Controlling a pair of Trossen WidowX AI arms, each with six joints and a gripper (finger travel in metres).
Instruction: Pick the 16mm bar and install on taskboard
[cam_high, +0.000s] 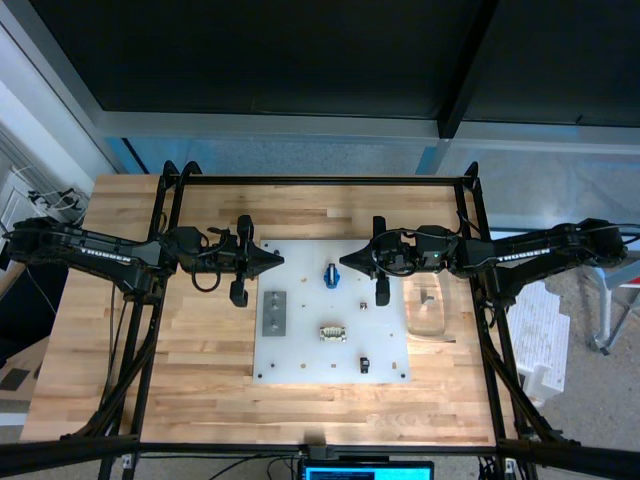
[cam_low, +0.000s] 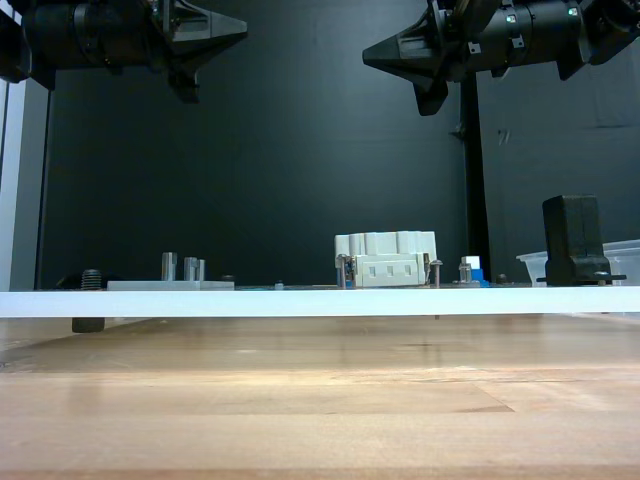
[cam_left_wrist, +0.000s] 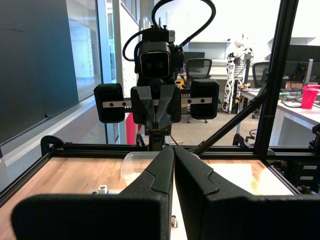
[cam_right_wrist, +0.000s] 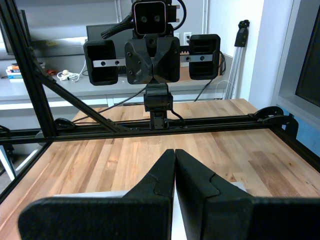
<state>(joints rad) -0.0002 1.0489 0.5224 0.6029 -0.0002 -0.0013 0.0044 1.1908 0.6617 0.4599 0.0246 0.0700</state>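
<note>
The taskboard (cam_high: 300, 352) is a white square plate in the middle of the table, carrying a grey two-hole block (cam_high: 273, 312) and a blue knob (cam_high: 331, 273). A tiny grey piece that looks like the 16mm bar (cam_high: 427, 297) lies in the clear tray (cam_high: 441, 325) just right of the board. My left gripper (cam_high: 281, 257) hangs shut high over the board's far left corner. Facing it, my right gripper (cam_high: 343, 260) is shut too, above the far edge near the knob. Both hold nothing and sit well above the board (cam_low: 300, 302) in the low view.
A white multi-pin connector (cam_high: 333, 333) and a small black part (cam_high: 365, 364) stand on the board's near half. A black frame (cam_high: 320, 181) rings the table. Each wrist view looks past shut fingers (cam_left_wrist: 162, 172) (cam_right_wrist: 162, 172) at the opposite arm.
</note>
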